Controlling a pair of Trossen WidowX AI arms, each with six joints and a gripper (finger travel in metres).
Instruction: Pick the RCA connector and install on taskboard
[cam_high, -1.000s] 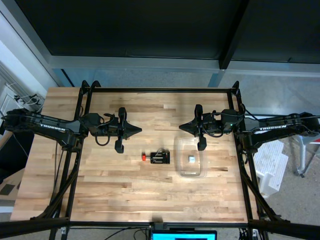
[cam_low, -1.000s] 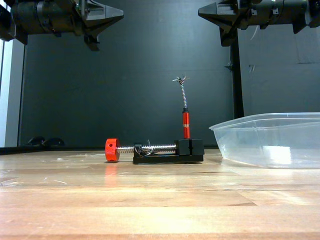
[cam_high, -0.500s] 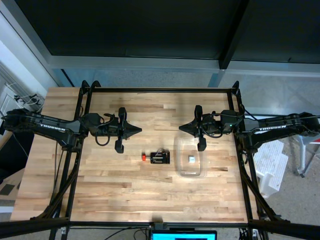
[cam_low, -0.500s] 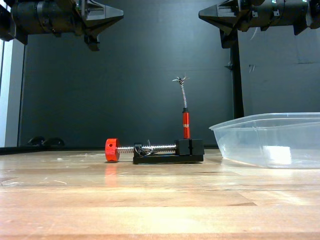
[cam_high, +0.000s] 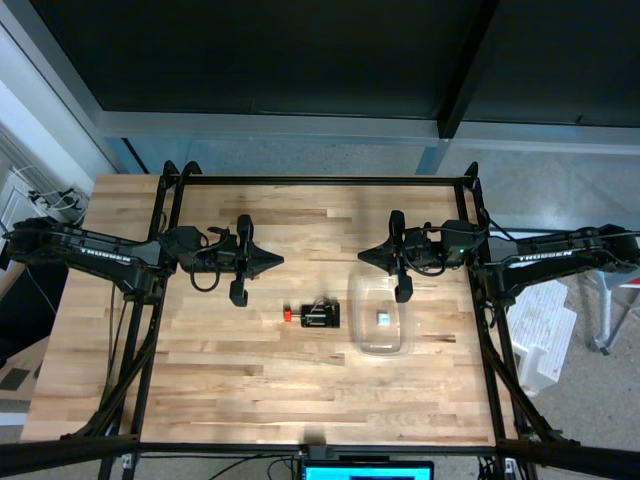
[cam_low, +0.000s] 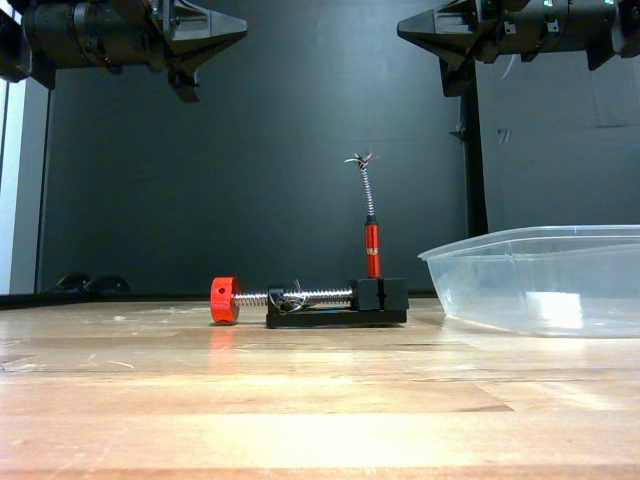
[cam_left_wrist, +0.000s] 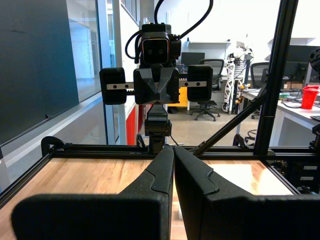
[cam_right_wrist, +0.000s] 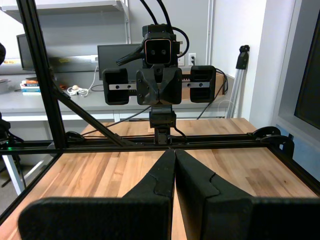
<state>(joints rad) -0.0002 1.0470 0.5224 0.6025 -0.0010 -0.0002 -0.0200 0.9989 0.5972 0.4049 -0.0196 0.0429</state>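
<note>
Low view — we judge the install finished.
The connector (cam_low: 371, 250) stands upright on the vise (cam_low: 340, 303), cable (cam_low: 366, 192) rising free, nothing holding it; the tray (cam_low: 540, 285) to its right holds only the white block (cam_high: 383, 318). The left end effector (cam_left_wrist: 173, 148) and right end effector (cam_right_wrist: 175, 151) hang high over the desk (cam_low: 300, 400), both pinched closed, empty.

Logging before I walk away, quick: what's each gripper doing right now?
Left gripper: shut, empty, high over the left of the table.
Right gripper: shut, empty, high over the right of the table.
</note>
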